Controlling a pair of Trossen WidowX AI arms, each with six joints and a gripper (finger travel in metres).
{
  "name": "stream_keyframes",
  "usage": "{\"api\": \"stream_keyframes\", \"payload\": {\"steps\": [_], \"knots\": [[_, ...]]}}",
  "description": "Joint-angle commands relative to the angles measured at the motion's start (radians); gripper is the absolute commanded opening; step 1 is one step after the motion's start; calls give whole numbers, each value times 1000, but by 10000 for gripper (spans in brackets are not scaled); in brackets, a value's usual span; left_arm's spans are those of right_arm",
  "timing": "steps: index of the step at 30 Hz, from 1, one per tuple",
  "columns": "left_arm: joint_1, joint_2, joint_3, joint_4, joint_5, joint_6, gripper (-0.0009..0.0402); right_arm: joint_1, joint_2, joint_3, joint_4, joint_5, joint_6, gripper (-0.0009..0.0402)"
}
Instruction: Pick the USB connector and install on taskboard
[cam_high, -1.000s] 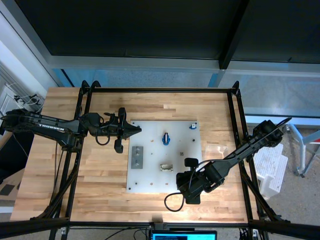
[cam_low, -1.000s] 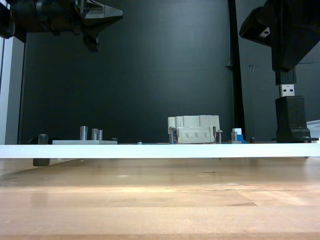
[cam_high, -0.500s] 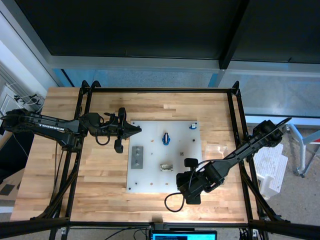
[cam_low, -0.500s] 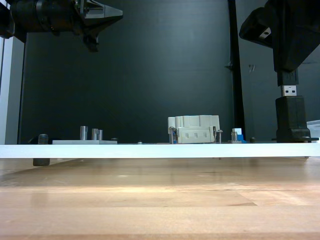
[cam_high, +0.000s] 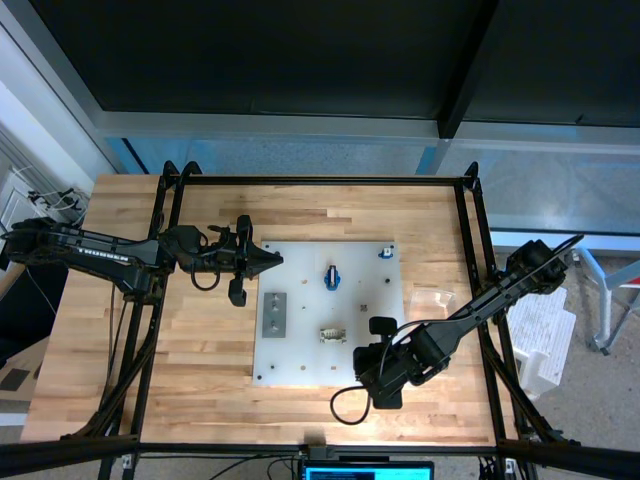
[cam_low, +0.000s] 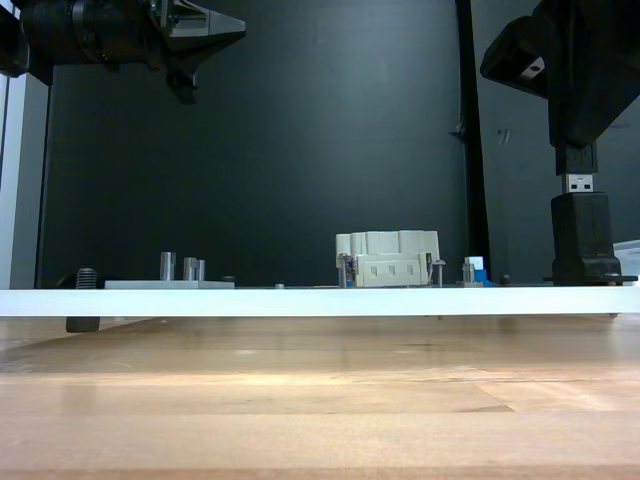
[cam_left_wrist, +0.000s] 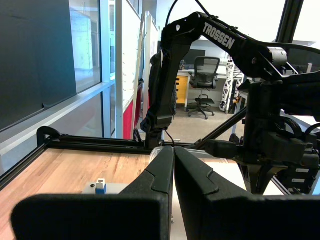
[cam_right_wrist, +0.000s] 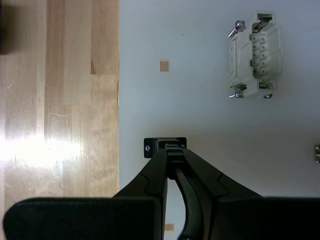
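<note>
My right gripper (cam_low: 578, 158) hangs over the near right corner of the white taskboard (cam_high: 300, 275), shut on the USB connector (cam_low: 579, 184). The connector points straight down, and its silvery end meets the top of the black socket (cam_low: 583, 240). From the right wrist camera, the fingers (cam_right_wrist: 155, 172) pinch the dark plug (cam_right_wrist: 173, 158) directly over that socket (cam_right_wrist: 165, 145). In the high view the right gripper (cam_high: 378, 385) covers the connector. My left gripper (cam_high: 270, 258) hovers shut and empty high above the board's far left edge.
On the board sit a grey block (cam_high: 273, 313), a metal multi-pin connector (cam_high: 331, 334), a blue upright part (cam_high: 333, 277) and a small blue piece (cam_high: 383, 251). A clear plastic tray (cam_high: 432, 298) lies to the right of the board. A black frame surrounds the table.
The right gripper has lowered the USB connector slightly, so less of its silvery end shows above the black socket. The left arm has not moved.
</note>
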Motion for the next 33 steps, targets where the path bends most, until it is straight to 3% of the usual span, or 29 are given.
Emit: {"api": "stream_keyframes", "payload": {"steps": [1, 33], "knots": [[0, 0, 0, 0, 0, 0, 0, 1, 8, -16, 14, -4, -3, 0], [0, 0, 0, 0, 0, 0, 0, 9, -6, -52, 60, -23, -5, 0]]}}
